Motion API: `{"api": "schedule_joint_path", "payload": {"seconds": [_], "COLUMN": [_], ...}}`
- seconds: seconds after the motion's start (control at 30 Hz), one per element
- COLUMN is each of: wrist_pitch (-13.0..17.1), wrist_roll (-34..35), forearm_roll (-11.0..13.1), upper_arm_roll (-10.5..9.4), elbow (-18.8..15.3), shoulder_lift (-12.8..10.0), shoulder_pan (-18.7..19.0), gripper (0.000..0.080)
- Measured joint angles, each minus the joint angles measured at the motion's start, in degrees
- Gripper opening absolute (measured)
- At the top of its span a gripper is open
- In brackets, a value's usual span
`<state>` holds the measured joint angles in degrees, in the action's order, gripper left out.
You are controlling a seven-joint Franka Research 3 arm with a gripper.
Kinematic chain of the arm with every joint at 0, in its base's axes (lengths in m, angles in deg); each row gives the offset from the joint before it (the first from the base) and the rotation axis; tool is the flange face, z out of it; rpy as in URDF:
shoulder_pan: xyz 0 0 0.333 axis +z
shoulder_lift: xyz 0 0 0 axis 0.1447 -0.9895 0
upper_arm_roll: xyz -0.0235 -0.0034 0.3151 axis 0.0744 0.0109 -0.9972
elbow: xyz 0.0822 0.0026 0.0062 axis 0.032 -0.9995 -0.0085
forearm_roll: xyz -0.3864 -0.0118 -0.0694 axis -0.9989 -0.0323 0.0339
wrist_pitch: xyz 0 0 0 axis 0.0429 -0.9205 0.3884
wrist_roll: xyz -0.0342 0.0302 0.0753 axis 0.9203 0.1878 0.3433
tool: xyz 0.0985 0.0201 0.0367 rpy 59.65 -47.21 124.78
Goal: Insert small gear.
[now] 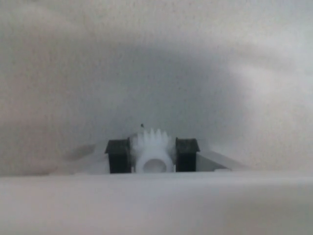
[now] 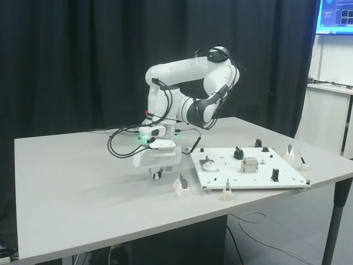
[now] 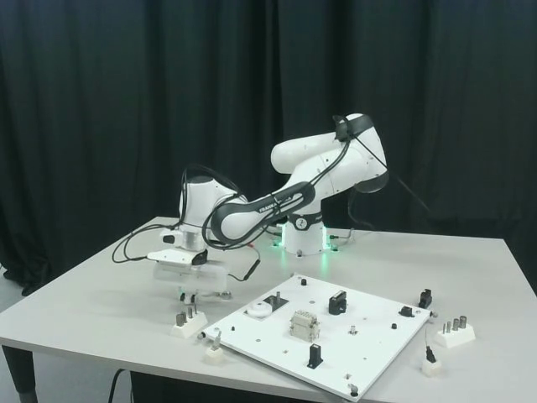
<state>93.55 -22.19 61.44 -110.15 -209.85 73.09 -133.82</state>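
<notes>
While the claw point(image 1: 154, 155) pinches the small gear point(image 1: 153, 152) between its black fingers point(image 1: 118, 155), bore facing the wrist camera, it hangs low over the grey table point(image 2: 71, 176). The white assembly board point(image 2: 251, 175) lies well off to one side, so I judge a sideways carry comes next.

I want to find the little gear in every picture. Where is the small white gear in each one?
Wrist view: the small white toothed plastic gear sits between the two black fingers of the tool.
First room view: too small to make out; it would be under the tool, beside the white square board.
Second room view: likewise hidden at the tool.
Shared landmark: that board.
</notes>
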Motion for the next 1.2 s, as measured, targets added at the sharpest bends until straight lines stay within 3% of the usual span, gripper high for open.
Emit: {"api": "schedule_joint_path", "payload": {"seconds": [1.2], "wrist_pitch": [-0.6], "wrist_roll": [0.0], "forearm_roll": [-0.8], "upper_arm_roll": [1.94], "elbow": [0.2], "shoulder_lift": [-1.0], "shoulder_pan": [1.1], "gripper": [0.0193]}}
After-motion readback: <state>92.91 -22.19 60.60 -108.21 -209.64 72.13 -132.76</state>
